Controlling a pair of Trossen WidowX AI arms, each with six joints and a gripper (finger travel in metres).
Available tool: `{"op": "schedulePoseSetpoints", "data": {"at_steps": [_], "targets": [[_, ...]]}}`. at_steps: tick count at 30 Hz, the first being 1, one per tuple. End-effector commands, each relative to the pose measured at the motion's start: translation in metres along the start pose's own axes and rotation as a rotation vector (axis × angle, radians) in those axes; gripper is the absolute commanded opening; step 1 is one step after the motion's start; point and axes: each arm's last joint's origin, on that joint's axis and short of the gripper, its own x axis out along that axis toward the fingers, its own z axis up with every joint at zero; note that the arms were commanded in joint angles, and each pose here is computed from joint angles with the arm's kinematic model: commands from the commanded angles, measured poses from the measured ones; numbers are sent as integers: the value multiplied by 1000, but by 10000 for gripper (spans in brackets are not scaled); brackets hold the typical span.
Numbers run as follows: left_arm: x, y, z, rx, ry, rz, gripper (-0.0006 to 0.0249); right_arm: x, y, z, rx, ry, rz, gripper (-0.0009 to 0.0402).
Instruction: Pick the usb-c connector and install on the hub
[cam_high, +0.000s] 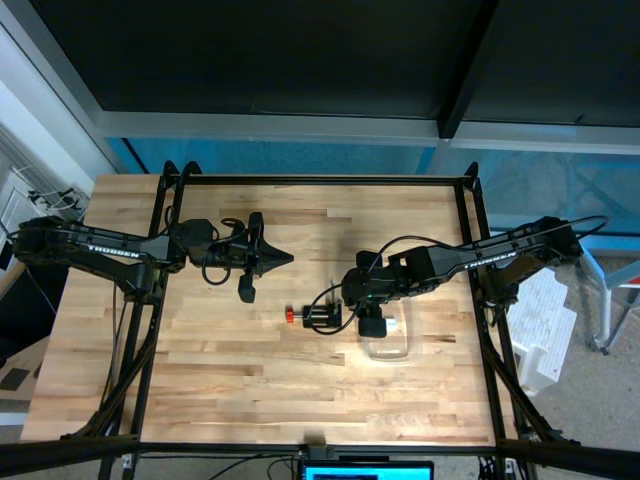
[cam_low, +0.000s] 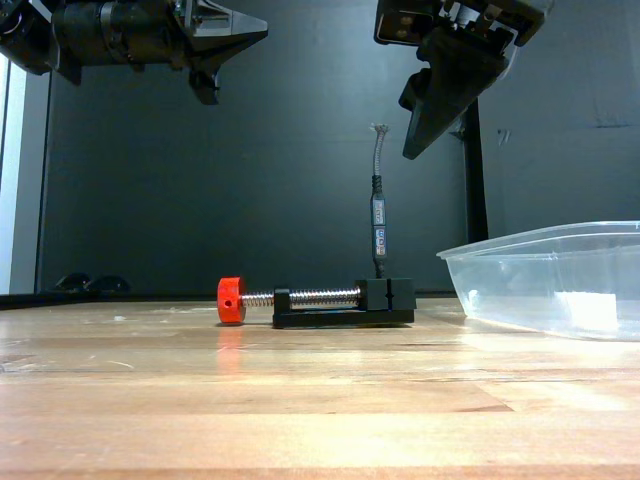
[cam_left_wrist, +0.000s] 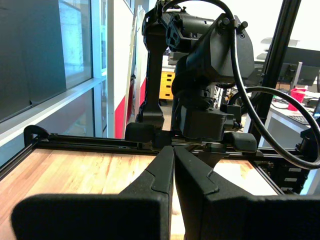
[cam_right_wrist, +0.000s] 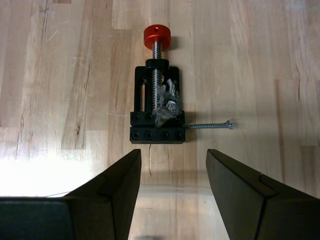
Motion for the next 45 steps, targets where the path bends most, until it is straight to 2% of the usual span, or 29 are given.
{"op": "schedulePoseSetpoints", "data": {"at_steps": [1, 10, 18, 24, 28, 38, 45], "targets": [[0, 0, 0, 0, 0, 0, 0, 0, 0, 1, -3, -9, 1, 159], [0, 0, 0, 0, 0, 0, 0, -17, -8, -3, -24, -85, 3, 81], [0, 0, 0, 0, 0, 0, 0, -45, -26, -18, -14, -326, -4, -1], [0, 0, 0, 0, 0, 0, 0, -66, -37, -25, 14, -559, -14, 2], [0, 0, 0, 0, 0, 0, 0, -72, -43, -30, 14, -690, 18, 1], [0, 0, 0, 0, 0, 0, 0, -72, -49, -53, 56, -942, 5, 0], [0, 0, 0, 0, 0, 0, 0, -67, -49, -61, 81, -1022, 9, 0]]}}
